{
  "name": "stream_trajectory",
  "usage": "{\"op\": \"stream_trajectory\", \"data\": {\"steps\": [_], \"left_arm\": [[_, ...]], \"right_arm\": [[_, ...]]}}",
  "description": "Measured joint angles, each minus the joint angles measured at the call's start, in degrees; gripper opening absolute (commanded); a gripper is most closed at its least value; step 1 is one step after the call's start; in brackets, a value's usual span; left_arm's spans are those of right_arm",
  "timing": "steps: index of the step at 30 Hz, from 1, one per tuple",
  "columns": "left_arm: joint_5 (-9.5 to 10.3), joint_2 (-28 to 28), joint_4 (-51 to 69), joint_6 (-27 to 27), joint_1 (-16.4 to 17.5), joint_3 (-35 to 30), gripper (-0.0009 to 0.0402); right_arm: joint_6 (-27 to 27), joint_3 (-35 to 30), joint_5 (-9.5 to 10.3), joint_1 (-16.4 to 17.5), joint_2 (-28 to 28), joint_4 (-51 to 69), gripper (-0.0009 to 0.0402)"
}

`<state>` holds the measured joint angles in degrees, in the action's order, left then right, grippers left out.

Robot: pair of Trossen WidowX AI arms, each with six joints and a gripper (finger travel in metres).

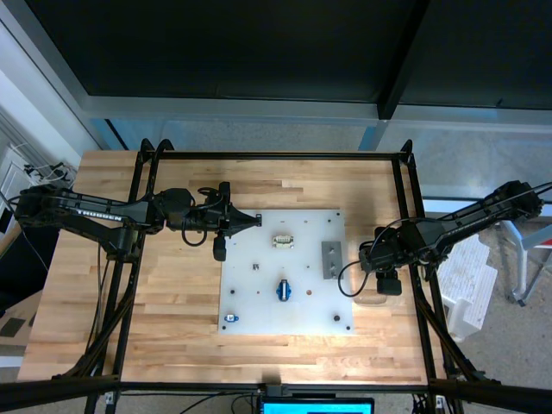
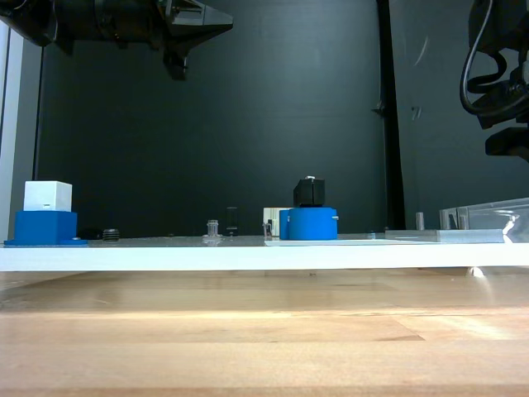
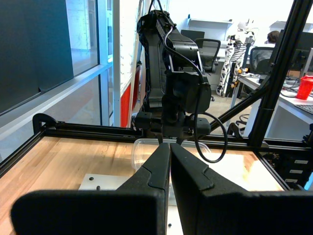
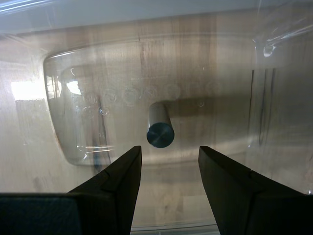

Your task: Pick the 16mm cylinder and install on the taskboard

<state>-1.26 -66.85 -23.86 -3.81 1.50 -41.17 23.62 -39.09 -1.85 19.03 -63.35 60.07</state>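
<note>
The 16mm cylinder (image 4: 160,128) rests on the floor of the clear plastic tray (image 4: 58,103), its dark round end face turned toward the right wrist camera. It is not on the taskboard (image 1: 259,293). The right gripper (image 4: 168,152) hangs directly over the tray, fingers spread wide and grasping nothing. The cylinder shows in the gap between them, apart from both. In the high view the tray (image 1: 373,300) sits on the table (image 1: 172,302) just beside the taskboard's right edge, near the grey metal block (image 1: 331,260). The beige connector (image 1: 281,241) and the blue part (image 1: 283,291) stand further in on the board. The left gripper (image 1: 250,221) is raised above the taskboard's far left corner, pointing inward, its fingers (image 3: 156,166) pressed together with nothing between them and well apart from the tray.
</note>
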Motion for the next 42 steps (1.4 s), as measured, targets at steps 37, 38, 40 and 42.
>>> {"op": "stream_trajectory", "data": {"steps": [37,38,40,42], "left_arm": [[0.00,0.0,0.0,0.0,0.0,0.0,0.0000],[0.00,0.0,0.0,0.0,0.0,0.0,0.0000],[0.00,0.0,0.0,0.0,0.0,0.0,0.0000],[0.00,0.0,0.0,0.0,0.0,0.0,0.0000]], "right_arm": [[4.6,4.0,-0.04,0.8,-0.2,-9.3,0.0147],[4.6,4.0,-0.04,0.9,-0.2,-9.3,0.0140],[4.6,4.0,-0.04,0.9,-0.2,-9.7,0.0127],[4.6,4.0,-0.04,0.9,-0.2,-10.0,0.0112]]}}
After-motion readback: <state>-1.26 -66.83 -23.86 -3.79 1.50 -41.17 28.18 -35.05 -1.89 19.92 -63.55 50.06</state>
